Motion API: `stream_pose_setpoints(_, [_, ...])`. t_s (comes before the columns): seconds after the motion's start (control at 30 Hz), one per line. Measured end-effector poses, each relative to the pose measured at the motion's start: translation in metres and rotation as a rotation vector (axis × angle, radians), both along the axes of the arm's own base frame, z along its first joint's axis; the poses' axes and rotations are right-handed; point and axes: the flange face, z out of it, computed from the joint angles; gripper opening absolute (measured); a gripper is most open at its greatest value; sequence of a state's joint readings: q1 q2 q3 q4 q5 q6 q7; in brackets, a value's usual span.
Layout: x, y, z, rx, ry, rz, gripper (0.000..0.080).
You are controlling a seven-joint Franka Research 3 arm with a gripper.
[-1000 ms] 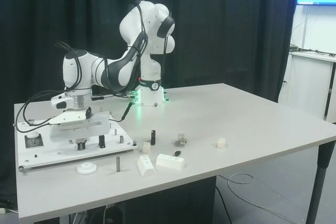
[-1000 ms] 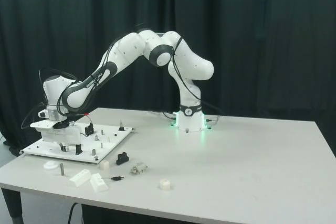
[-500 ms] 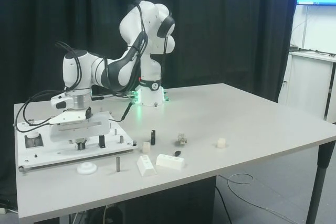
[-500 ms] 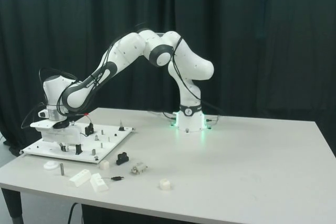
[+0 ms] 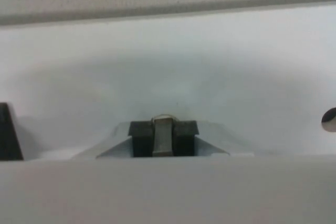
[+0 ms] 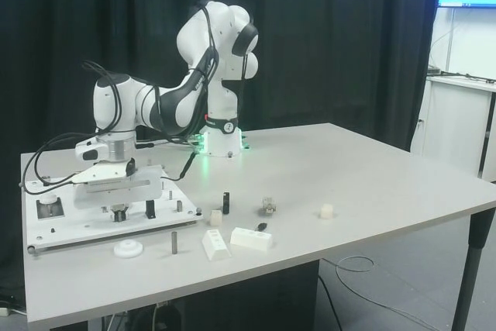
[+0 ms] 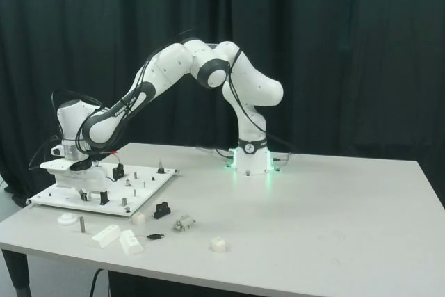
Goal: Remove square peg 3.
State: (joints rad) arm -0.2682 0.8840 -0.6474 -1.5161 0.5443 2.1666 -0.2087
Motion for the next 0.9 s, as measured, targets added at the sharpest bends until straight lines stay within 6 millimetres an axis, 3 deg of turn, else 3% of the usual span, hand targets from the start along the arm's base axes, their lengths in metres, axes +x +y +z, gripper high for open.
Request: stream_pose_setpoints(0.9, [0.0016,0.0006,0.0013,0.0,0.004,0.086,0.0077])
